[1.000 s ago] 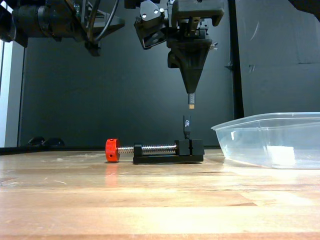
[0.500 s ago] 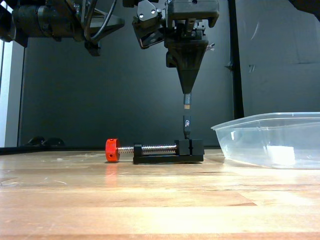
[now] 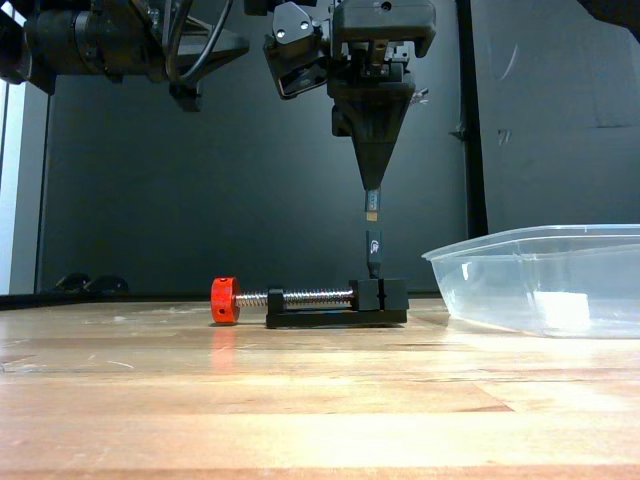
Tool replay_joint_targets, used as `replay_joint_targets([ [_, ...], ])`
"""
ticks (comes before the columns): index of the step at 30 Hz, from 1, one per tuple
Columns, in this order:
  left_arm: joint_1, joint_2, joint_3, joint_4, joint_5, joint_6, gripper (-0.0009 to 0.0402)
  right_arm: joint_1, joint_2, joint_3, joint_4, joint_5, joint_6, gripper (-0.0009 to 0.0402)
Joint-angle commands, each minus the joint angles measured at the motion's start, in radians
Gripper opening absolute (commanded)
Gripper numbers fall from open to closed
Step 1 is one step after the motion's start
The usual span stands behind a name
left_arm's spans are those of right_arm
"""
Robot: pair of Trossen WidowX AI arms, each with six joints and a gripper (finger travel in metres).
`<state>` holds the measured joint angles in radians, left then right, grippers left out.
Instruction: Pick the USB-C connector and install on taskboard
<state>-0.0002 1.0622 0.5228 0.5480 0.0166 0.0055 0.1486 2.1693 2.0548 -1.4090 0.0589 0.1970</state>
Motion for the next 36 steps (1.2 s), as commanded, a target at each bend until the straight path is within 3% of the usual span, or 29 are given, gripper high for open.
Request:
replay_joint_targets([
  [1,0.000,0.000,0.000,0.000,0.000,0.000,0.0000,0.000,0.000,-0.007,0.008,0.001,0.001,0.0000],
  [36,0.000,0.000,0.000,0.000,0.000,0.000,0.0000,0.000,0.000,-0.029,0.021,0.001,-0.001,0.0000],
])
